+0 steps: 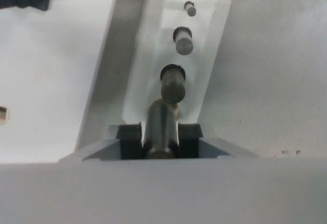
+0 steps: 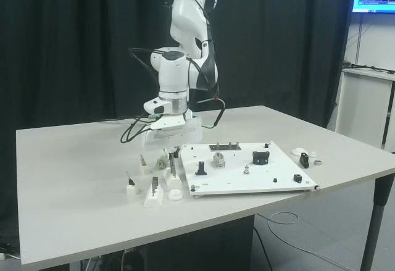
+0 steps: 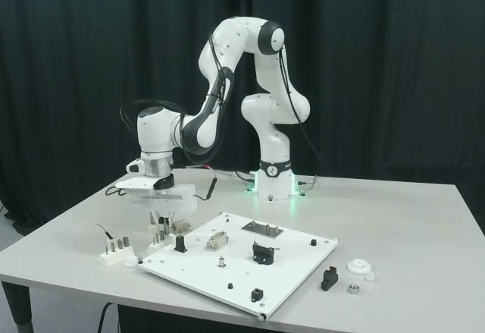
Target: Insert round peg 4.
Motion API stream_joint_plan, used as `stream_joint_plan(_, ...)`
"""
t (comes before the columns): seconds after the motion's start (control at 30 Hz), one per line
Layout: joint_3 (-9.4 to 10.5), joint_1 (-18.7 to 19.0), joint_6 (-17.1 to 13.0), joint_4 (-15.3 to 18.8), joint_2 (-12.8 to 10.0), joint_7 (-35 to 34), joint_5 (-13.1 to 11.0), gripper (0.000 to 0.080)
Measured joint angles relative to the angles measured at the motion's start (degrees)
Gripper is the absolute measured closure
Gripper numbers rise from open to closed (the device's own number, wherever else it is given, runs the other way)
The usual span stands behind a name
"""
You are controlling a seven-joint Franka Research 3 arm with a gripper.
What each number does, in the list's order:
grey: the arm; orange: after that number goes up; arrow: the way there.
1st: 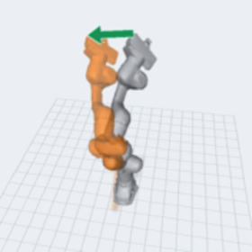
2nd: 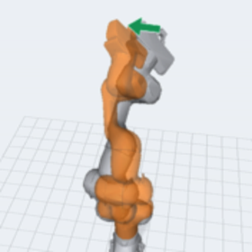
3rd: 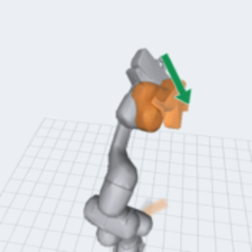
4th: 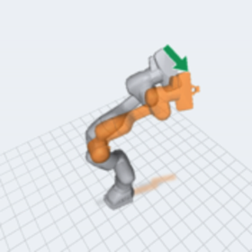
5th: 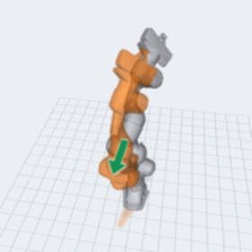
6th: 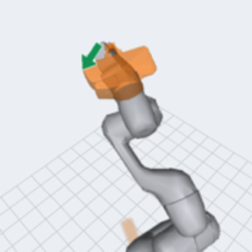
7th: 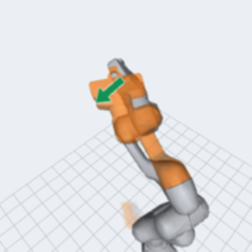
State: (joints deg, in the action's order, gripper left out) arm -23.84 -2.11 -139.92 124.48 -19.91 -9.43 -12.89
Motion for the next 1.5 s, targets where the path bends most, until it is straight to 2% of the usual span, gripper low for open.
stream_joint_plan(0.53,-0.03,0.1,0.7,0.0,1.2,0.0,1.4,0.0656)
stream_joint_plan(0.83,-0.06,0.3,0.7,-0.1,1.3,0.0,3.6,0.0656)
stream_joint_plan(1.5,-0.71,0.4,0.7,-0.1,1.8,0.0,3.6,0.0656)
